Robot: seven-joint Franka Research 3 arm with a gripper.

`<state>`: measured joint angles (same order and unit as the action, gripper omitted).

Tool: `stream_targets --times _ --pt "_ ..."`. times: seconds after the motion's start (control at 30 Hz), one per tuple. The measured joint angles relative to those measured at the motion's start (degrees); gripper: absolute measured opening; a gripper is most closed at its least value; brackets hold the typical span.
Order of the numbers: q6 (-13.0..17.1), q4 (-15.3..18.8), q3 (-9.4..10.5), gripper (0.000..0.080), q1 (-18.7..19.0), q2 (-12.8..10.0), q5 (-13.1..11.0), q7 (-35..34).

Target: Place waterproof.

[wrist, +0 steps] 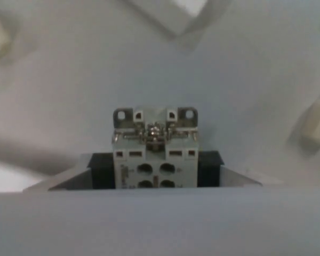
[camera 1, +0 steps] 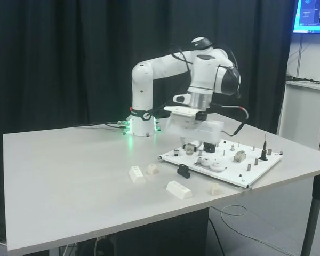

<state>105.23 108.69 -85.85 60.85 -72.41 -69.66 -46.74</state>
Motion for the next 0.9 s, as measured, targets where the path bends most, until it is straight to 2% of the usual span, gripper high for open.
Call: stream_targets --times 0.47,0.67,0.9 --pt "0.0 -0.1 2.99 0.0314 -6.7 -1.6 -2.8 9.6" --pt "0.0 -0.1 4.15 0.0314 -8.5 -1.7 -4.6 12.4" --pt "0.3 -0.2 5.13 0.0314 -9.7 -2.3 -5.4 15.0"
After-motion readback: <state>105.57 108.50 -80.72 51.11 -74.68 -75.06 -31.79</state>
